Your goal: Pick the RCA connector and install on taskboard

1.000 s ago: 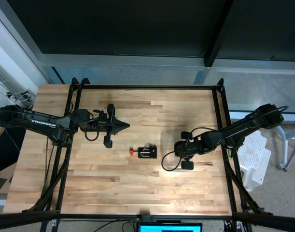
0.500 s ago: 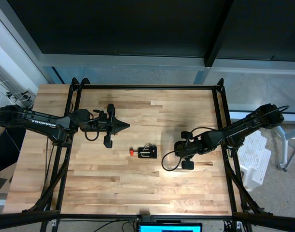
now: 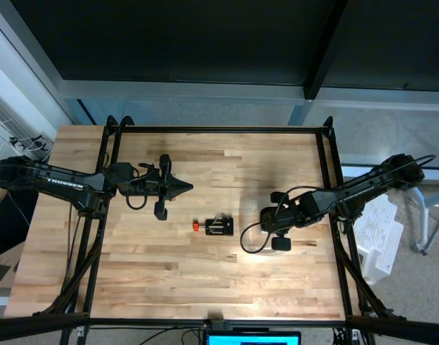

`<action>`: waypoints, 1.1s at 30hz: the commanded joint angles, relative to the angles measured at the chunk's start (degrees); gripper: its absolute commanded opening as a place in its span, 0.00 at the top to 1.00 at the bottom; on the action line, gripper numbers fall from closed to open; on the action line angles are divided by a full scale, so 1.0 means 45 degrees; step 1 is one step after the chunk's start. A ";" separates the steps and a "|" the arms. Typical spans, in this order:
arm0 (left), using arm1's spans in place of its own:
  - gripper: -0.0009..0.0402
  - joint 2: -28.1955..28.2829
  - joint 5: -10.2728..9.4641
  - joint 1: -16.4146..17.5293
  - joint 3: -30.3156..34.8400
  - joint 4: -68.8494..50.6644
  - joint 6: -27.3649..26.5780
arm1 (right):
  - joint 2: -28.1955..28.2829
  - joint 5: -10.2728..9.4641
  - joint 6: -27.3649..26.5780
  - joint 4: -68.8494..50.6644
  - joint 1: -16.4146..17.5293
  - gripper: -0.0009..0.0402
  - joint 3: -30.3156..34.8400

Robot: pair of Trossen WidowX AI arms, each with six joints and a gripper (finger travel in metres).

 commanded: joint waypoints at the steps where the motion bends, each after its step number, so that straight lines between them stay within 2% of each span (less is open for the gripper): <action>1: 0.98 0.0000 0.0000 0.0005 0.0000 0.0000 0.0000 | 0.0005 -0.0005 0.0005 -0.0665 -0.0024 0.98 0.0665; 7: 0.98 0.0000 0.0000 0.0000 0.0000 0.0000 0.0000 | 0.0238 -0.0063 -0.0015 -0.1841 -0.0165 0.98 0.1812; 16: 0.98 0.0000 0.0000 0.0005 0.0000 0.0000 0.0000 | 0.1462 -0.0068 -0.0321 -0.2331 -0.0821 0.98 0.3512; 25: 0.98 0.0000 0.0000 0.0000 0.0000 0.0000 0.0000 | 0.2759 -0.0058 -0.0549 -0.2132 -0.1224 0.98 0.4721; 33: 0.98 0.0000 0.0000 0.0000 0.0000 0.0000 0.0000 | 0.3628 -0.0063 -0.0597 -0.0850 -0.1307 0.98 0.5207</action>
